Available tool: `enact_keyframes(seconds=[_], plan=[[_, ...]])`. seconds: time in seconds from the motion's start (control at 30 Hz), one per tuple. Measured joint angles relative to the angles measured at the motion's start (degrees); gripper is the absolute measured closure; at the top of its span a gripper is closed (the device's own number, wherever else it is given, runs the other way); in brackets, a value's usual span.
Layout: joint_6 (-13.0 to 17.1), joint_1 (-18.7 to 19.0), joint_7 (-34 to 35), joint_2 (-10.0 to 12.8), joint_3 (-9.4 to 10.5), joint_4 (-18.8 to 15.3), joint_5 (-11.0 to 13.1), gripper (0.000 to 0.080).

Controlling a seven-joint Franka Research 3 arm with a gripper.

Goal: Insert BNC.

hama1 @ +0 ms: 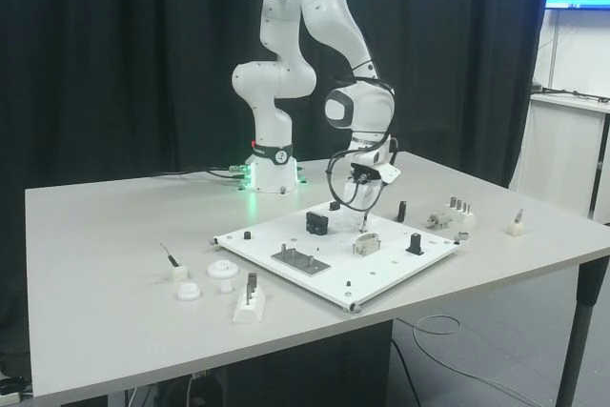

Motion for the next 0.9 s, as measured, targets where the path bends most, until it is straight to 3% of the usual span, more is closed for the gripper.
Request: enact_keyframes(seconds=[0.43, 0.9], plan=[[-1.5, -0.1, -6.5, 0.7, -0.13, 1.2, 2.7, 0.0678], [-2.3, 0.0, -7.0, 1.7, -0.14, 2.0, 3.3, 0.0678]])
